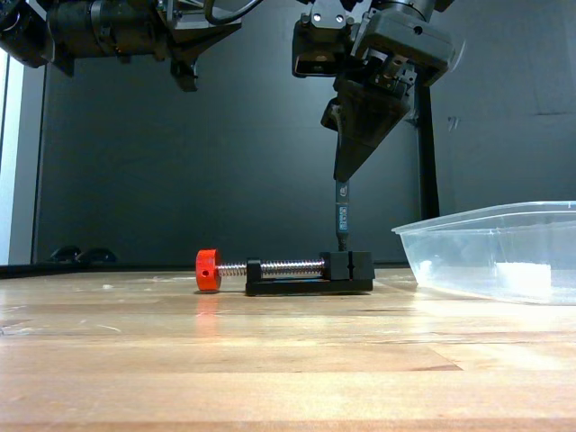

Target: Pick the usb-c connector and install on the hub

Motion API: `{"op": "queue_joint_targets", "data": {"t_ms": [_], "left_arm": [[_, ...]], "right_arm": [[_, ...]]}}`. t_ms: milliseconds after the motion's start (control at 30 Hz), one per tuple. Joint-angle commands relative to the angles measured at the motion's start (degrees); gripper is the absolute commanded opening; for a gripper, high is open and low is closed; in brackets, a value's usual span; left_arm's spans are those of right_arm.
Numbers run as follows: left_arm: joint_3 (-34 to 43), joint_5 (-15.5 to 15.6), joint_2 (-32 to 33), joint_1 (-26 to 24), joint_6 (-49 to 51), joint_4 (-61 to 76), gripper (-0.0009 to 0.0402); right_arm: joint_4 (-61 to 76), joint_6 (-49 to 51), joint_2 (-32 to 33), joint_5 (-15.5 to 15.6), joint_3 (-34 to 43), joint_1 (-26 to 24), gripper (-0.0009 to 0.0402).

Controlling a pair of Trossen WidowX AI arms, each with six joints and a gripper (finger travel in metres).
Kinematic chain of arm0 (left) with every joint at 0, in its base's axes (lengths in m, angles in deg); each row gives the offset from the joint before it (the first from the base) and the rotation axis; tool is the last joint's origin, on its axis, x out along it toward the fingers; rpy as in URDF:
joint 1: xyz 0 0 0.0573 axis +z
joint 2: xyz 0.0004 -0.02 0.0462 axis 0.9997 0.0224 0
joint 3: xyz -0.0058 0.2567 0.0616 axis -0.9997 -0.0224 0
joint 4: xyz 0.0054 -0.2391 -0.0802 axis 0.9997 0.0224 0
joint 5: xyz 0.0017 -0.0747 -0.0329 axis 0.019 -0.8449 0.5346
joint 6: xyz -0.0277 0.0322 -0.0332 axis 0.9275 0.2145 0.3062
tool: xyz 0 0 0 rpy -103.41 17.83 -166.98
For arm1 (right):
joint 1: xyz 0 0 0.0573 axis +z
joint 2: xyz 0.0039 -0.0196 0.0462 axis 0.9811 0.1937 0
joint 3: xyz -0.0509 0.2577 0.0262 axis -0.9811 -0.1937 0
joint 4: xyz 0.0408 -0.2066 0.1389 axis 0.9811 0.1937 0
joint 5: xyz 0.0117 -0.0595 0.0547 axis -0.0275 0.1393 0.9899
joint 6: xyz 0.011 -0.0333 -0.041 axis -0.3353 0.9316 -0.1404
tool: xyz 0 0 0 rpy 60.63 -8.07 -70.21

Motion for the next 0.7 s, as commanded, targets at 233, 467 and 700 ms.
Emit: {"op": "queue_joint_targets", "data": {"t_ms": [233,467,700], "left_arm": [[0.00,0.00,0.00,0.02,-0.02,0.00,0.0000],[0.00,0.00,0.00,0.02,-0.02,0.00,0.0000],[0.00,0.00,0.00,0.00,-0.02,0.00,0.0000]], "right_arm": [[-0.94,-0.22,0.26,-0.04,-1.64,-0.37,0.0000],[-1.92,-0.26,0.24,-0.04,-2.47,-0.44,0.0000],[-2.08,-0.26,-0.44,-0.07,-2.43,-0.44,0.0000]]}}
